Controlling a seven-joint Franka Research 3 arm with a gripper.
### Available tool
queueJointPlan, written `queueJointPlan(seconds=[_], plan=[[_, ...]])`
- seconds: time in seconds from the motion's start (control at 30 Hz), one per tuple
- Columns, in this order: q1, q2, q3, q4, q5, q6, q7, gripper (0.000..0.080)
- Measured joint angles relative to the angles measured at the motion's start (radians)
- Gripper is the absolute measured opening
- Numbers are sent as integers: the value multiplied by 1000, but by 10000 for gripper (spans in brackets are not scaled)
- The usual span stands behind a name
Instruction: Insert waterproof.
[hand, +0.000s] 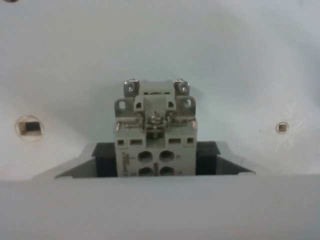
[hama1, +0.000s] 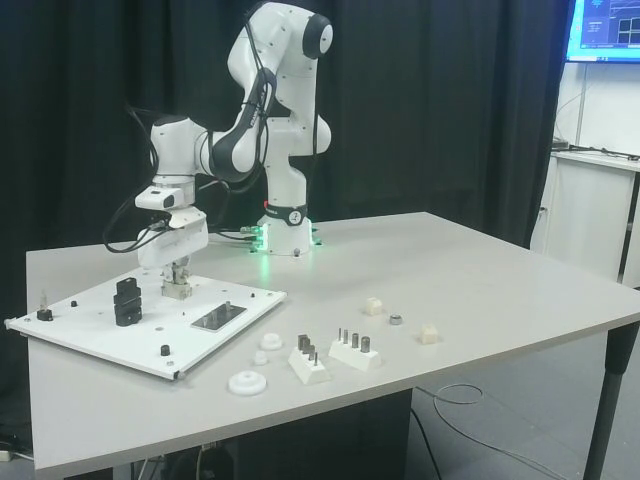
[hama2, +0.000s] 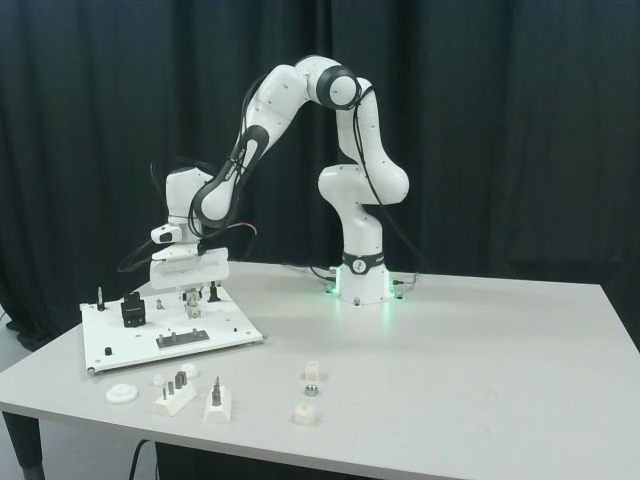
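The white, rounded seven-joint arm (hama2: 300, 100) has black joint bands. Black cables (hama1: 135, 215) loop near the wrist. The base ring (hama2: 362, 290) glows green.

a white arm (hama2: 300, 110) with a green glow at its base (hama2: 362, 290) stands on a grey bench (hama2: 480, 360), near a white board (hama2: 170, 340) carrying a black block (hama2: 133, 309), before black curtains (hama2: 500, 130).

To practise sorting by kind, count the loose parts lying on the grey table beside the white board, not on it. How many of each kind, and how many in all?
White round discs: 3
White wedge-shaped blocks holding metal pins: 2
Small white cubes: 2
Small grey metal ring: 1
Total: 8
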Motion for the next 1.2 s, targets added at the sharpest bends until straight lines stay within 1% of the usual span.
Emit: queueJointPlan(seconds=[0.83,1.13,1.17,1.2], plan=[[1,5,4,0,3,5,0,314],[1,11,10,0,3,8,2,314],[0,11,10,0,3,9,4,707],[0,12,10,0,3,11,8,707]])
